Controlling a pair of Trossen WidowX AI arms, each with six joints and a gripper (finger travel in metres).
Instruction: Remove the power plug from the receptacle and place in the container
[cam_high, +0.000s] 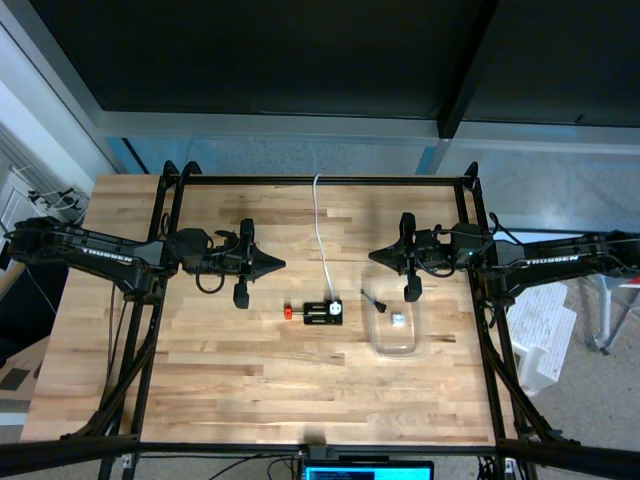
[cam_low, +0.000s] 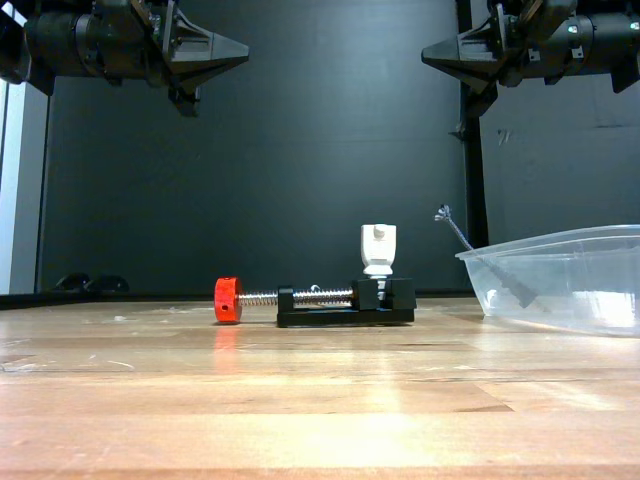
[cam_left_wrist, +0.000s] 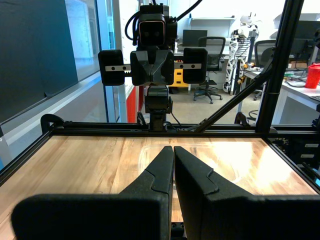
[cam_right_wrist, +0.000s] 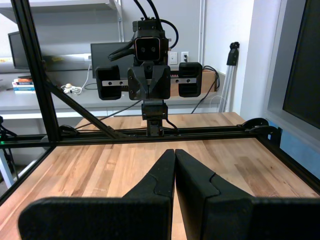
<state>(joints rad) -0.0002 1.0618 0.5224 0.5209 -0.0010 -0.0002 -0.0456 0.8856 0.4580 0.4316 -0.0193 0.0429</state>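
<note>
The white receptacle (cam_high: 335, 307) (cam_low: 378, 248) stands upright in a black clamp (cam_high: 318, 313) (cam_low: 345, 300) with a red-orange knob (cam_high: 288, 312) (cam_low: 228, 299), and nothing is plugged into it. The black power plug (cam_high: 378, 303) (cam_low: 512, 287) leans inside the clear container (cam_high: 400, 345) (cam_low: 600, 250) at its left wall, its thin tail (cam_low: 452, 222) sticking up over the rim. My left gripper (cam_high: 280, 264) (cam_low: 243, 47) (cam_left_wrist: 173, 150) hangs shut, high above the table, left of the clamp. My right gripper (cam_high: 372, 256) (cam_low: 427, 50) (cam_right_wrist: 174, 152) hangs shut, high up behind the container.
A white cable (cam_high: 322, 230) runs from the table's far edge to the receptacle. A small white square piece (cam_high: 398, 319) lies in the container. A black frame (cam_high: 320, 181) borders the table. Each wrist view shows the opposite arm (cam_left_wrist: 152, 60) (cam_right_wrist: 149, 70) facing it.
</note>
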